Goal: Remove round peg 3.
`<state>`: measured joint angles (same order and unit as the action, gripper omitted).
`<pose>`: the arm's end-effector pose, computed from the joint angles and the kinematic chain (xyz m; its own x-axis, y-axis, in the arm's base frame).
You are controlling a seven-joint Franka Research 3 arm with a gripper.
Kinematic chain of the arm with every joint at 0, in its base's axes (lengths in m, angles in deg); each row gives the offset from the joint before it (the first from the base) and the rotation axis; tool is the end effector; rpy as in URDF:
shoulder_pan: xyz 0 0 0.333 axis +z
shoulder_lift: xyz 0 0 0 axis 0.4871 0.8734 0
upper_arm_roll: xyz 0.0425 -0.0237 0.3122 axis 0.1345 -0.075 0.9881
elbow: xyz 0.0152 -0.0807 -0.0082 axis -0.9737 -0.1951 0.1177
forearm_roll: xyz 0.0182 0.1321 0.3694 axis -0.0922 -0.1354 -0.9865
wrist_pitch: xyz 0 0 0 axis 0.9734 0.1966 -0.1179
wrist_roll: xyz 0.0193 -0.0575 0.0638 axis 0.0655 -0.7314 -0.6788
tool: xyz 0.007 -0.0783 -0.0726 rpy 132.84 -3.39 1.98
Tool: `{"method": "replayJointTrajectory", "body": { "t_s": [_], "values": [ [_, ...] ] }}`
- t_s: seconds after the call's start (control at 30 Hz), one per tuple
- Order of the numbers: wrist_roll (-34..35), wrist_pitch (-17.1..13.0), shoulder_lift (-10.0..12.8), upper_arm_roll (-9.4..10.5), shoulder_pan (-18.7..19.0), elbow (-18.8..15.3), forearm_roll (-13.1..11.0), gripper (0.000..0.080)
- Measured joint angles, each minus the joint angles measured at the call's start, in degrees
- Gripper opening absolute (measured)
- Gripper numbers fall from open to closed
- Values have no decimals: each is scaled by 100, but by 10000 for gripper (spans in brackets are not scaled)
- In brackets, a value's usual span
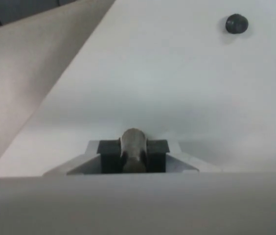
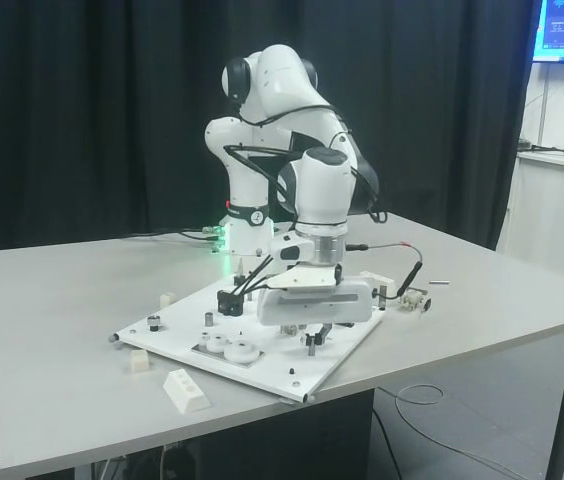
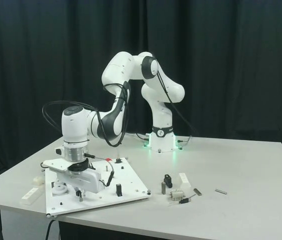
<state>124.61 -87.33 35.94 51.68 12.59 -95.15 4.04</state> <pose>0.6983 -0.1903 0.2232 0.4800 -0.8769 0.0242 -0.8773 -0.4796 0.0213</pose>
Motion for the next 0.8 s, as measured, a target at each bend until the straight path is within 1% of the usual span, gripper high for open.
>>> {"method": "replayJointTrajectory", "body": {
  "t_s": [0.4, 0.6, 0.8],
  "values": [
    [-154, 270, -32, -14, 26, 157, 7, 103],
    [-186, 499, -72, -64, 69, 284, 15, 103],
    [-203, 721, -110, -72, 83, 404, 15, 103]
  ]
}}
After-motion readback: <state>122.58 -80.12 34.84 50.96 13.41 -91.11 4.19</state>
